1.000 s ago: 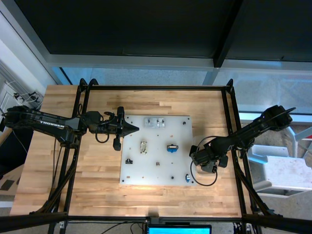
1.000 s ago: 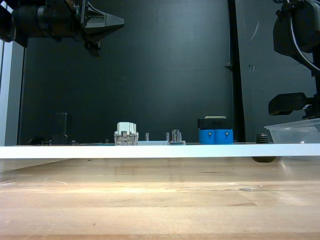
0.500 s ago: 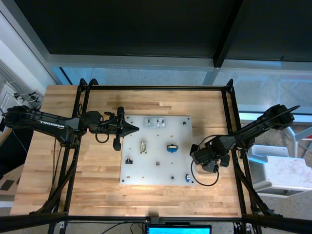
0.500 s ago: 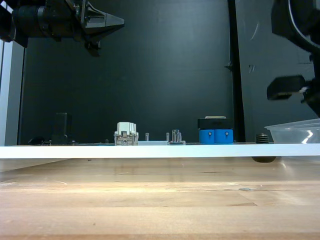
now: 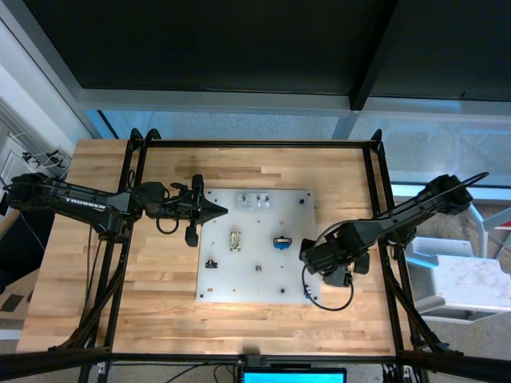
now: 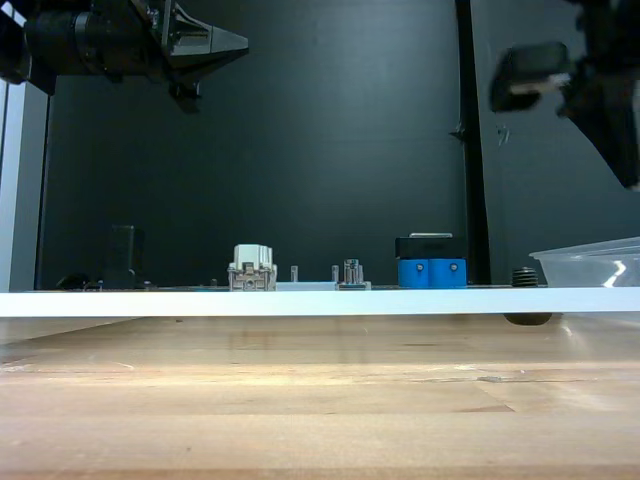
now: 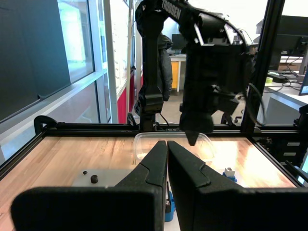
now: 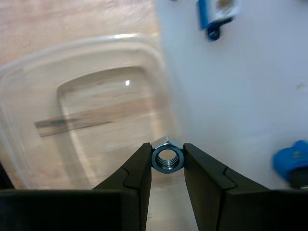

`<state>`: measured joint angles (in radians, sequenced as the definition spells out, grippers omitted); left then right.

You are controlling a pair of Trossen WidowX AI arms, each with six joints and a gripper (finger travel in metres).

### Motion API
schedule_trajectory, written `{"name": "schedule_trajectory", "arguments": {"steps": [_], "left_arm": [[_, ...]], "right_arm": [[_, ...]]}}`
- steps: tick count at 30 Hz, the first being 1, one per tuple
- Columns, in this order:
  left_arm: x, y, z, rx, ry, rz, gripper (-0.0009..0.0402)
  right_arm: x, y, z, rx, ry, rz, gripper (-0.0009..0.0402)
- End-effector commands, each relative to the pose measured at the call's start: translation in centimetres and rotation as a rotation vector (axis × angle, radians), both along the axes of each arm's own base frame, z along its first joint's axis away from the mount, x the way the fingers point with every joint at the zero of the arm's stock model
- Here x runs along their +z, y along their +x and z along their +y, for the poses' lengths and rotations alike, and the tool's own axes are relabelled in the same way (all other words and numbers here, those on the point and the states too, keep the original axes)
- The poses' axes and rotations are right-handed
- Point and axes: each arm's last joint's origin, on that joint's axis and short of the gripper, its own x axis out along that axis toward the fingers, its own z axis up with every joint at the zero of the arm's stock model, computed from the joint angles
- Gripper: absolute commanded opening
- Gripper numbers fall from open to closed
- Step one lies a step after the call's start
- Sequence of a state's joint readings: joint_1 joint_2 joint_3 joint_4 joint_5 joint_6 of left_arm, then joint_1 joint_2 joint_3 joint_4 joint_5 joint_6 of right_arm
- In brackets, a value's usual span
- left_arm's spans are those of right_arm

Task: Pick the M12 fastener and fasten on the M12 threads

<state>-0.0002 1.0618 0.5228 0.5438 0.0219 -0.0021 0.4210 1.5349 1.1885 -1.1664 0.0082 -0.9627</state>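
Nut (image 8: 167, 159) pinched in right hand (image 8: 167, 149) (left hand (image 7: 167, 143) aloft).

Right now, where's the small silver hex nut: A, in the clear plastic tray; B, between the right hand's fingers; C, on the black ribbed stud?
B: the small silver hex nut is pinched in the right hand, raised by the white board's right edge; the left hand hangs shut above the board's left edge.

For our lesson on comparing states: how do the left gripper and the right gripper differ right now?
The right gripper clamps the M12 fastener between its fingers; the left gripper has its fingers shut on nothing. The right gripper hangs above the clear tray and the board's right edge; the left gripper hangs over the board's far left corner. Both have black tapered fingers.
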Motion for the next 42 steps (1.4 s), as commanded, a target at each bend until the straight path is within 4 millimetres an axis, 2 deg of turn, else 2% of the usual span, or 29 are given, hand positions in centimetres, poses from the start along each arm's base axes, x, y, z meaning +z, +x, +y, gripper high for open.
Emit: {"name": "schedule_trajectory", "arguments": {"steps": [1, 10, 22, 29, 42], "left_arm": [[0.0, 0.0, 0.0, 0.0, 0.0, 0.0, 0.0], [0.0, 0.0, 0.0, 0.0, 0.0, 0.0, 0.0], [0.0, 0.0, 0.0, 0.0, 0.0, 0.0, 0.0], [0.0, 0.0, 0.0, 0.0, 0.0, 0.0, 0.0], [0.0, 0.0, 0.0, 0.0, 0.0, 0.0, 0.0]], "right_arm": [[0.4, 1.6, 0.8, 0.067, -0.007, 0.008, 0.0023], [0.2, 6.3, 3.0, 0.072, -0.001, -0.008, 0.0023], [-2.3, 11.0, 5.2, 0.073, -0.008, 0.012, 0.0023], [-3.4, 12.1, 5.9, 0.08, -0.009, 0.014, 0.0023], [-4.7, 12.5, 7.2, 0.103, 0.006, 0.001, 0.0023]]}}
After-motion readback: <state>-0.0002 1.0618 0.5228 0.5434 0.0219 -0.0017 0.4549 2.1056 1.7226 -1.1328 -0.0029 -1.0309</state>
